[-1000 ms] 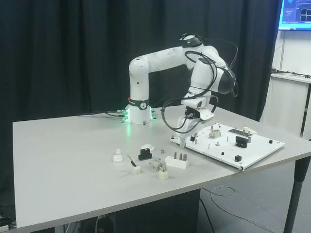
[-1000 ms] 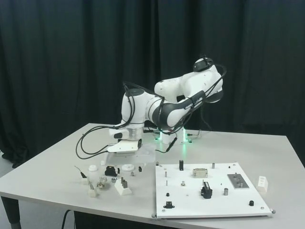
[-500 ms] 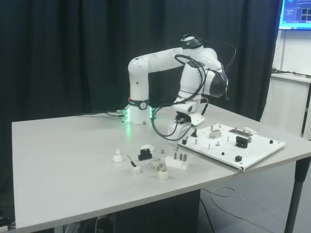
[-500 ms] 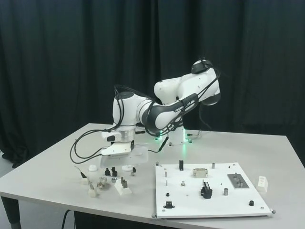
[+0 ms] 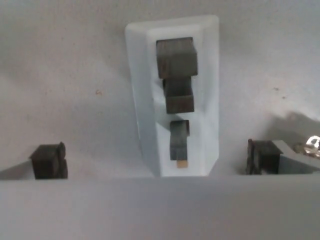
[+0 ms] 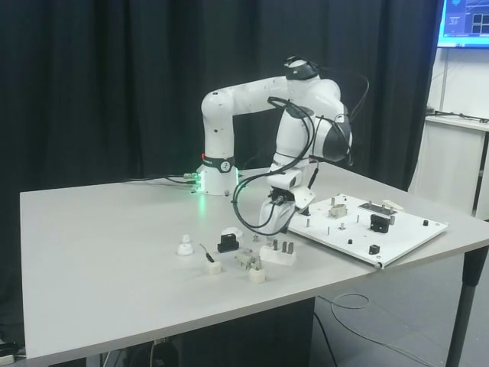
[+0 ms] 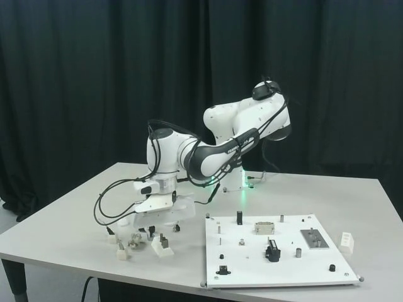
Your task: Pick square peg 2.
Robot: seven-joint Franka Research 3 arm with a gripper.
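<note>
Directly below the wrist camera, a white holder block (image 5: 172,100) near the table's (image 6: 99,229) front edge carries three square pegs (image 5: 178,75) in a row. Whether the gripper (image 6: 276,216) above is spread cannot be told.

Three dark pegs (image 5: 177,75) are standing close in line on the white holder (image 5: 145,110), leaving little room between them, while small black parts (image 5: 48,161) are flanking it apart and bare grey table (image 6: 99,229) is lying beyond.
</note>
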